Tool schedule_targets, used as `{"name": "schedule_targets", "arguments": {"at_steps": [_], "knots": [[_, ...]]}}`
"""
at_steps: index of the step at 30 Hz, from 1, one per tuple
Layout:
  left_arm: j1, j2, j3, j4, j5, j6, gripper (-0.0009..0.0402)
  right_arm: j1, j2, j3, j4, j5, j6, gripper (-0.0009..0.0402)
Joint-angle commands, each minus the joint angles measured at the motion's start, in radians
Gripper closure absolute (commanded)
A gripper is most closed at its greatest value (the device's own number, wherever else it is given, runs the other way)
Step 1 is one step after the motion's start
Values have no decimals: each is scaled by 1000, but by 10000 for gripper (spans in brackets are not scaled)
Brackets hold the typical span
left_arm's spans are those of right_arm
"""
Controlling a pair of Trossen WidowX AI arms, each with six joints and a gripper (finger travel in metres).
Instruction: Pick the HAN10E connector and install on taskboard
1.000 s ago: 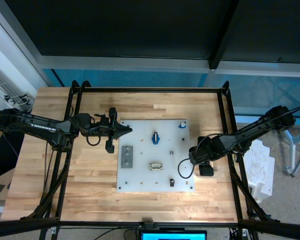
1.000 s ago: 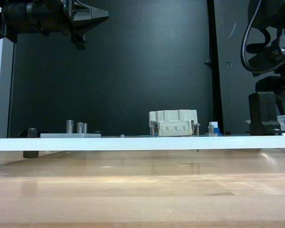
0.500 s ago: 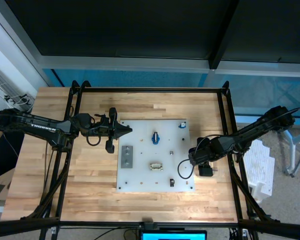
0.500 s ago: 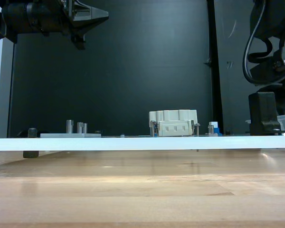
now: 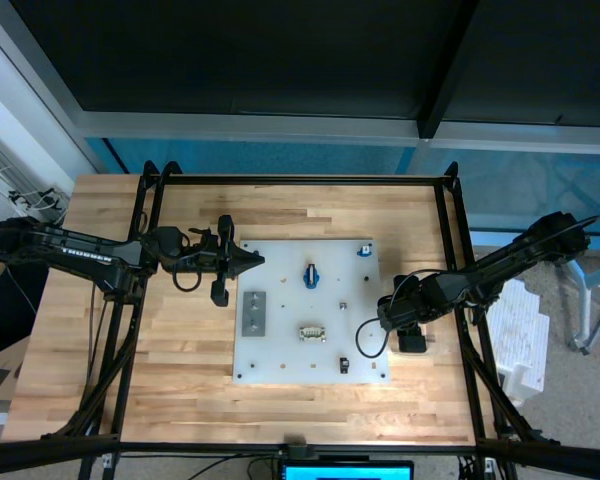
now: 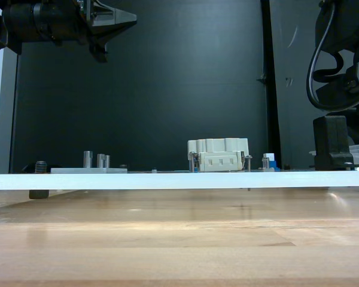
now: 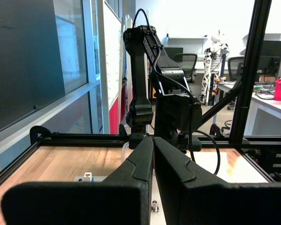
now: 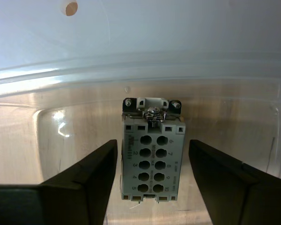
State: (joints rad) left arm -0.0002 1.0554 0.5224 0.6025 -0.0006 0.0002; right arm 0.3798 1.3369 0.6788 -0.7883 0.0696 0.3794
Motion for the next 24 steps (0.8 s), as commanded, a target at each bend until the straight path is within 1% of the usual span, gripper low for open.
{"name": "schedule_targets", "arguments": {"at_steps": [1,11,14,19,24], "knots": [[0,0,0,0,0,0,392,0,0,0,1,1,-3,219],[0,0,0,0,0,0,392,0,0,0,1,0,-13,303],[0,0,0,0,0,0,392,-1,0,5,-3,-10,-21,323],[0,0,0,0,1,0,392,-1,-18,36,-45,-10,-22,345],[0,0,0,0,0,0,392,-2,-48,100,-140,-10,-21,356]]}}
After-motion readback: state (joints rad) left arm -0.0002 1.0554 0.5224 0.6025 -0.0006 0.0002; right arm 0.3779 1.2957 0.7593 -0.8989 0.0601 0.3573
